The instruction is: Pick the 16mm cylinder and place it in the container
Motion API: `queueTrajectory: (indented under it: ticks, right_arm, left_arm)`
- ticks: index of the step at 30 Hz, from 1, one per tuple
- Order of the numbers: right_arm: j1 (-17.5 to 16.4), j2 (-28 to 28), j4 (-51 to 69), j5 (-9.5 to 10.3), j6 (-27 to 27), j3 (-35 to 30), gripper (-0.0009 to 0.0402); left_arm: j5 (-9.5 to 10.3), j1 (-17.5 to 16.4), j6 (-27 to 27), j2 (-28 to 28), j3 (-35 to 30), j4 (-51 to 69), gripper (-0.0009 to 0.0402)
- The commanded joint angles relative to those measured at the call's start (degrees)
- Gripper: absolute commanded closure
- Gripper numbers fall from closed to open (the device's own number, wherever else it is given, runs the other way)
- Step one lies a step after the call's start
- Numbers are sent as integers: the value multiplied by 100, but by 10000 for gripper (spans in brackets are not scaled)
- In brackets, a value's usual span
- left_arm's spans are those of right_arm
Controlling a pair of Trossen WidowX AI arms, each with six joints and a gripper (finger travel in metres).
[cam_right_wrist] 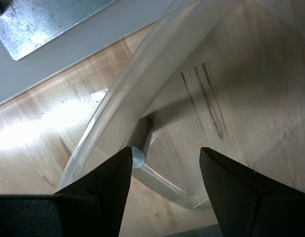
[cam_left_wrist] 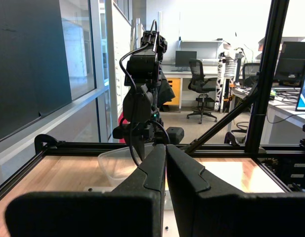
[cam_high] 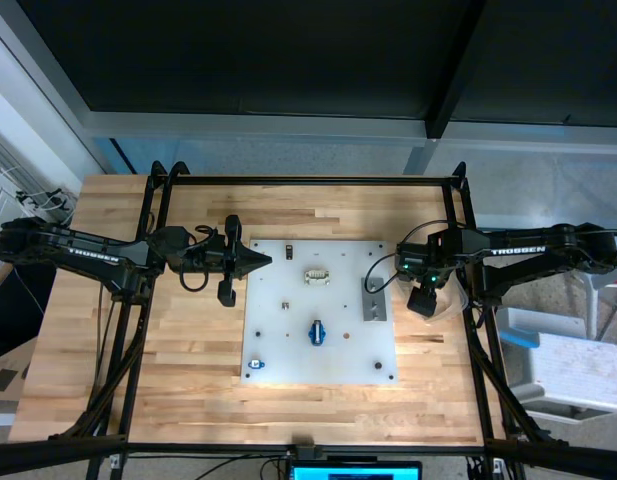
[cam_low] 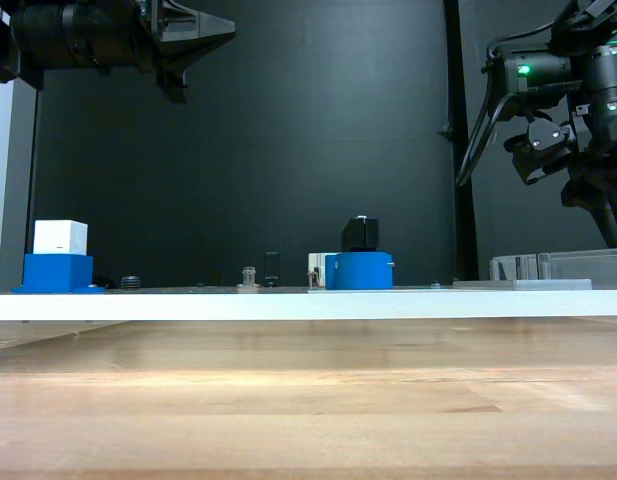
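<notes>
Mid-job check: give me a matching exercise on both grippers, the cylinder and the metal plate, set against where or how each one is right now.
Things:
1. left gripper
2. right gripper
3. cylinder
4. metal plate

Places or states:
A. lying inside the tub
B. open, above the tub
C. flat on the white board
D. shut, raised near the board's left edge

Pairs: 1-D, 2-B, 3-A, 4-C
</notes>
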State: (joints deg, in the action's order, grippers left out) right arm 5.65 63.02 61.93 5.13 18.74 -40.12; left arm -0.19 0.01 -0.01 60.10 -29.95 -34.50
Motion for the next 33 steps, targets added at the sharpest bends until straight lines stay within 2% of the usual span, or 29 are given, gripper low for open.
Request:
queueTrajectory:
  ticks: [1, 16, 33]
  right_arm:
    - [-2, -66, 39, 2, 2, -190, 208]
    - [-17, -264, 275, -15, -278, -1182, 244]
    - [-17, -262, 354, -15, -275, -1204, 267]
  left_arm:
    - [0, 0, 0, 0, 0, 0, 393]
    - [0, 0, 0, 0, 0, 0, 393]
    - [0, 0, 0, 0, 0, -2, 393]
